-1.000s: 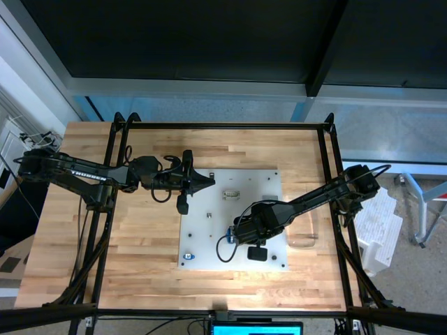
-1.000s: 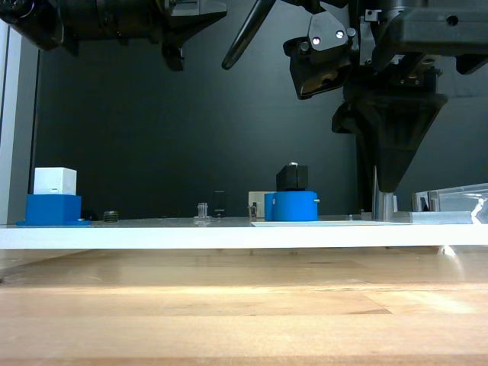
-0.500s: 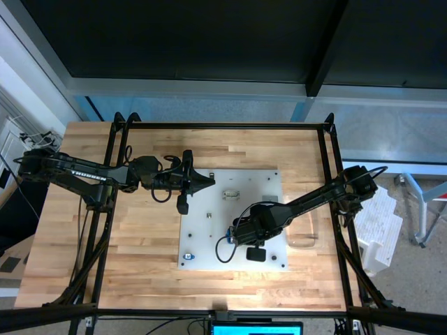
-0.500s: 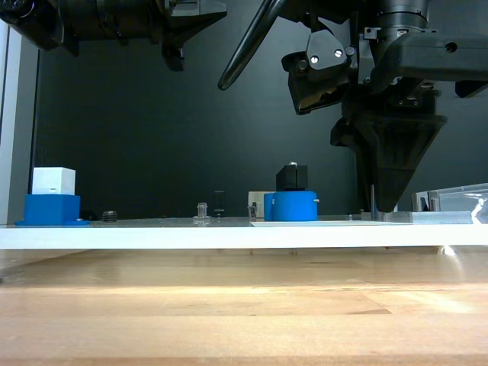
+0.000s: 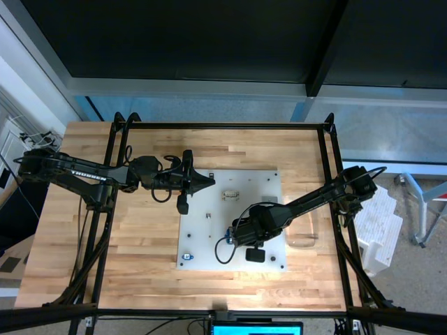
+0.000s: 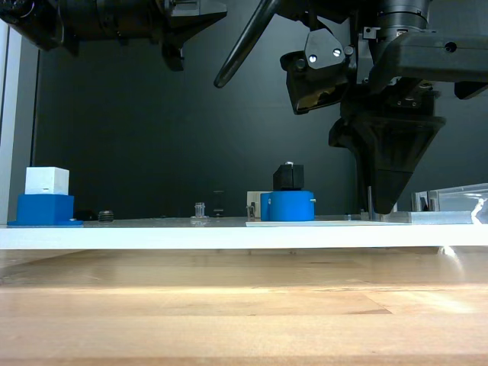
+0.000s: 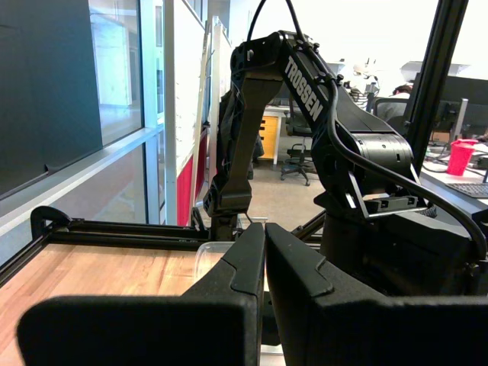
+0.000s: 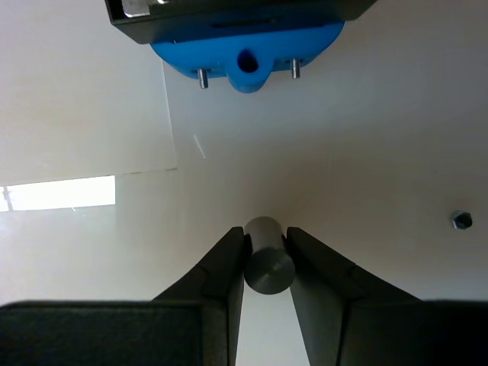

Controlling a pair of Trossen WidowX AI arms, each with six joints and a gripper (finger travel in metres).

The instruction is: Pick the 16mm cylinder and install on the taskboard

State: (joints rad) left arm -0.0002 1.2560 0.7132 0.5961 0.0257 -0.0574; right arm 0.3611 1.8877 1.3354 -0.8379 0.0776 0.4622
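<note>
Right gripper (image 8: 264, 242) low over taskboard (image 8: 396, 114), jaws pinching 16mm cylinder (image 8: 268, 267). Left gripper (image 7: 264, 244) raised at board's left edge, jaws pressed together. Right arm (image 7: 335, 130) reads TROSSEN.

Grey 16mm cylinder (image 8: 268, 261) upright in right pincer (image 8: 265, 236), over white taskboard (image 5: 202, 241)

The taskboard (image 5: 207, 244) lies flat at the middle of the desk (image 5: 140, 230), with one arm over each side.
A tray (image 5: 305, 236) sits on the desk just beside the taskboard's right edge. The left gripper (image 5: 210, 180) hangs above the far-left corner of the taskboard. The right gripper (image 8: 265, 238) points down low over its middle, just right of a fitting (image 8: 245, 57), with the 16mm cylinder (image 8: 268, 267) upright between its fingers.
</note>
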